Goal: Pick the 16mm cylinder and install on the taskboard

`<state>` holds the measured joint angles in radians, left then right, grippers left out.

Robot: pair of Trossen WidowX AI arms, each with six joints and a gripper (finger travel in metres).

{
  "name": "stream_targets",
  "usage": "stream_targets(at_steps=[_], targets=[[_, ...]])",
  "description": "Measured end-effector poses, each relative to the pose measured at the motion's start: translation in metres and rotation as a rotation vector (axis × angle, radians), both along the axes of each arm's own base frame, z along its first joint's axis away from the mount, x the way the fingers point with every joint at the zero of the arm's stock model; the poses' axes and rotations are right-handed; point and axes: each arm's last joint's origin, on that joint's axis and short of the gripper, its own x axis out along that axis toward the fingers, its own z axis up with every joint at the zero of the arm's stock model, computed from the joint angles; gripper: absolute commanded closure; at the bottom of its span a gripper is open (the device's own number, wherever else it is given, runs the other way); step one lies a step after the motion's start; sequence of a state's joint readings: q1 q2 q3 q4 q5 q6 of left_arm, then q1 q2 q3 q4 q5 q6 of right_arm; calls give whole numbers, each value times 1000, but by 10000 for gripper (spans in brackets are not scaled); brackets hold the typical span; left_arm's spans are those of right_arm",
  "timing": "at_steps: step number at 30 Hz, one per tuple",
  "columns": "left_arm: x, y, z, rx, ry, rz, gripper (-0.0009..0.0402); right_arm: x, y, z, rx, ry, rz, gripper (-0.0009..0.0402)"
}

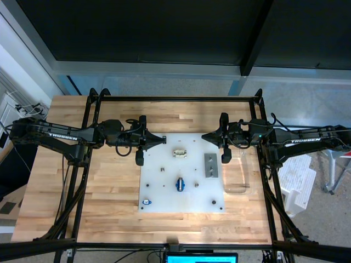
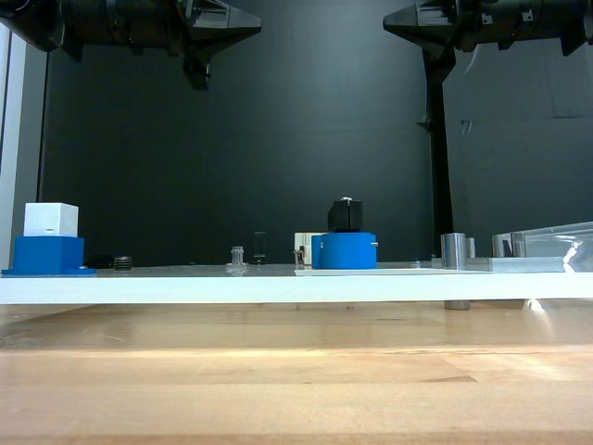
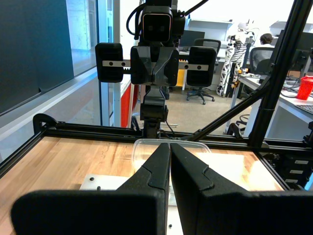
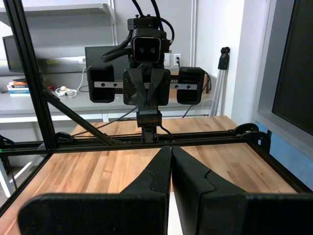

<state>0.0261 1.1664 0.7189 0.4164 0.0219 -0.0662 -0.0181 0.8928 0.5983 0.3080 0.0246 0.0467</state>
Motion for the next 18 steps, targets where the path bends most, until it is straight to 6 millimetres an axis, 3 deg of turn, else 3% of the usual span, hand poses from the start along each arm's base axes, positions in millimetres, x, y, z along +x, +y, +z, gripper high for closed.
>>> stream_targets(at_steps=[18], targets=[[0,0,0,0,0,0,393,0,0,-1,-1,13,0,393]])
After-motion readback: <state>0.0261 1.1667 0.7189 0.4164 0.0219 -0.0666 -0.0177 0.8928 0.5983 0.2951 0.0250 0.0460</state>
